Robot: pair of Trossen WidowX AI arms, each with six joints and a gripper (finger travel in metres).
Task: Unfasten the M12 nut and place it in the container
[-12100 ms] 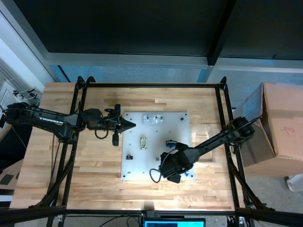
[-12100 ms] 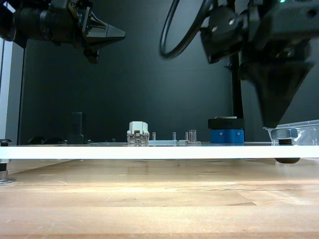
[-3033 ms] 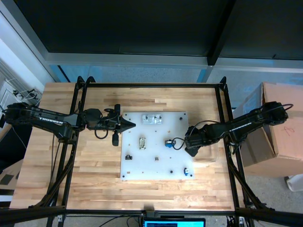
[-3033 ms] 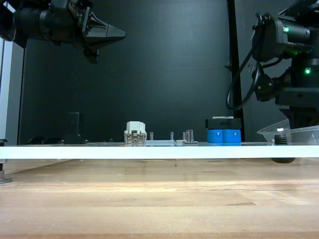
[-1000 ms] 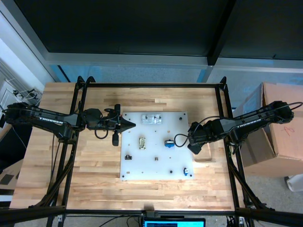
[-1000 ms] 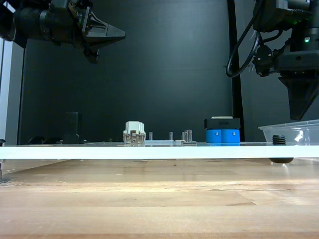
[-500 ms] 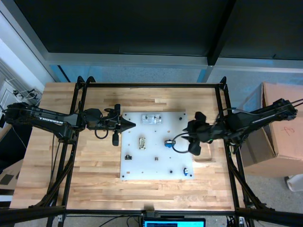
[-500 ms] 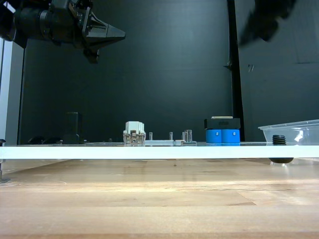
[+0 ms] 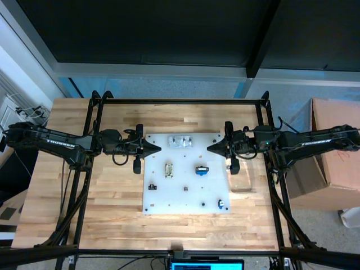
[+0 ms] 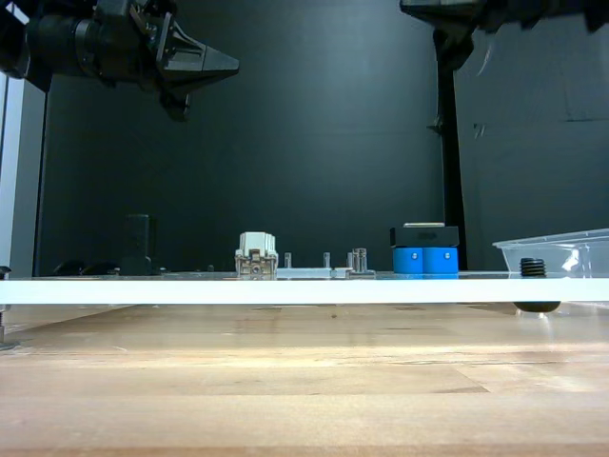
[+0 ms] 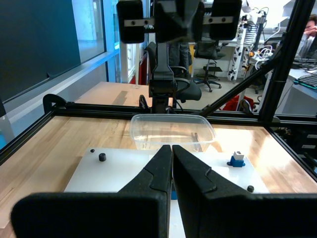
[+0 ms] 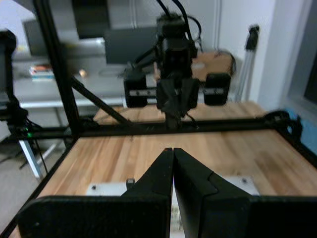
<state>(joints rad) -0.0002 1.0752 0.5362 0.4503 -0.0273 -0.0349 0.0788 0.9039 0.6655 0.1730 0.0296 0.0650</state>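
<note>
The black ribbed stud [image 10: 534, 268] stands bare at the board's near right, with no nut on it. The silver nut shows in no view, and I cannot tell whether it lies in the clear container [image 9: 242, 175] beside the board's right edge. My right gripper [image 9: 209, 148] hangs high over the board's far right part, pointing left. In the right wrist view its fingers [image 12: 173, 148] are shut with nothing between them. My left gripper [image 9: 156, 149] hovers high over the board's far left edge, pointing right, and it is shut [image 11: 172, 147] and empty.
The white board [image 9: 169, 194] carries a blue block [image 9: 201, 170], a grey-white connector [image 10: 259, 257], a silver post and a small blue piece [image 9: 221, 203]. A black frame rings the wooden table. A cardboard box [image 9: 332, 152] stands off the right side.
Twelve seconds ago the nut sat on its stud under my right gripper; since three seconds ago the stud is bare. The right arm has risen from over the container and swung back to level. Left arm unmoved.
</note>
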